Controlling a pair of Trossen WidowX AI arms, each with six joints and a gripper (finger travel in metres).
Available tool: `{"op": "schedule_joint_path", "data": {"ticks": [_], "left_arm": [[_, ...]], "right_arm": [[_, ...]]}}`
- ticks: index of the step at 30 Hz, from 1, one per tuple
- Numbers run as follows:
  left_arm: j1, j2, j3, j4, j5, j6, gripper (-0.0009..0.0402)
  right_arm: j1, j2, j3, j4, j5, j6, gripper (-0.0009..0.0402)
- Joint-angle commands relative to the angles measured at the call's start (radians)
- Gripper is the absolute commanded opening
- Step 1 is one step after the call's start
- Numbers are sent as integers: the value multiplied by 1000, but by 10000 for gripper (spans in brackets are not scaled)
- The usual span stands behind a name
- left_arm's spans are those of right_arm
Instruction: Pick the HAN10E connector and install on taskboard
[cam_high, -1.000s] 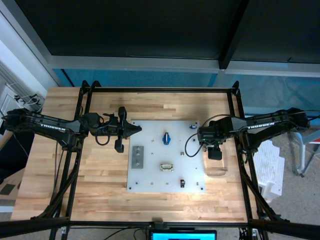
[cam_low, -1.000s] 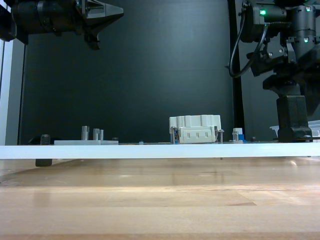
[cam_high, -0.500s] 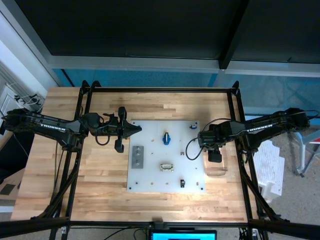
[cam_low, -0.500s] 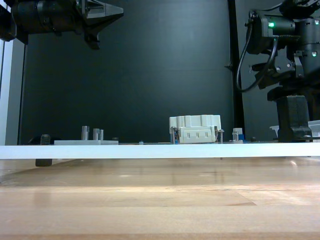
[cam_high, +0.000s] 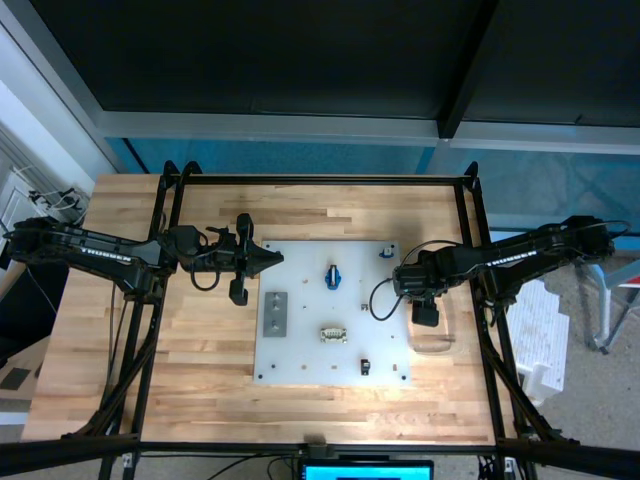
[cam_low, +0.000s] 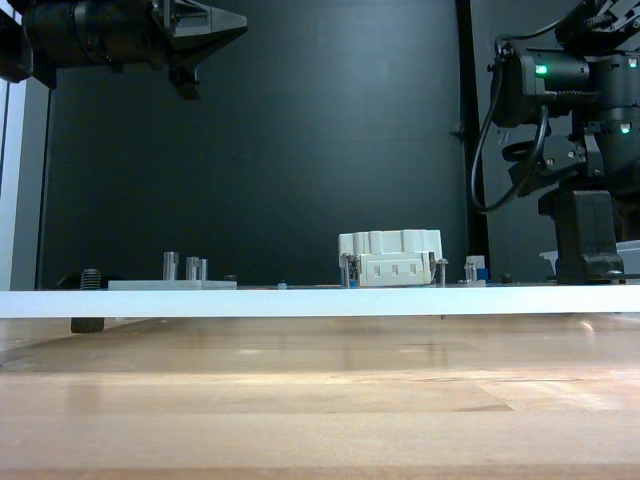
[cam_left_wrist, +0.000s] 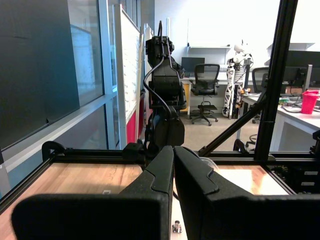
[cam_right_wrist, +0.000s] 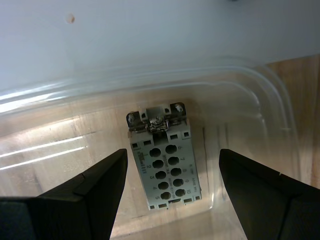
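The right hand (cam_high: 427, 316) hung over the clear tray (cam_right_wrist: 272, 107) just beside the taskboard (cam_high: 300, 362), fingers spread wide either side of the HAN10E connector (cam_right_wrist: 162, 160) lying flat inside. The left hand (cam_left_wrist: 173, 152) hovered above the worktop (cam_high: 130, 340), fingers pressed together.

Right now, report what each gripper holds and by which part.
Nothing is held. The right gripper, fingers open, flanks the HAN10E connector in the clear tray without touching it. The left gripper is shut, empty, raised at the taskboard edge.
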Motion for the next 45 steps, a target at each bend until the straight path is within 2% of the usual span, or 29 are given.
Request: {"op": "schedule_joint_path", "data": {"ticks": [1,15,16,18,26,33,39,45], "left_arm": [[0,0,0,0,0,0,1],[0,0,0,0,0,0,1],[0,0,0,0,0,0,1],[0,0,0,0,0,0,1],[0,0,0,0,0,0,1],[0,0,0,0,0,0,1],[0,0,0,0,0,0,1],[0,0,0,0,0,0,1]], "right_arm": [[0,0,-7,10,-4,0,250],[0,0,-24,33,-11,11,199],[0,0,-25,34,-12,11,193],[0,0,-26,36,-35,8,177],[0,-1,-23,33,-35,8,103],[0,-8,-6,13,-32,8,61],[0,-38,54,-75,-33,8,45],[0,-48,202,-230,-33,1,39]]}}
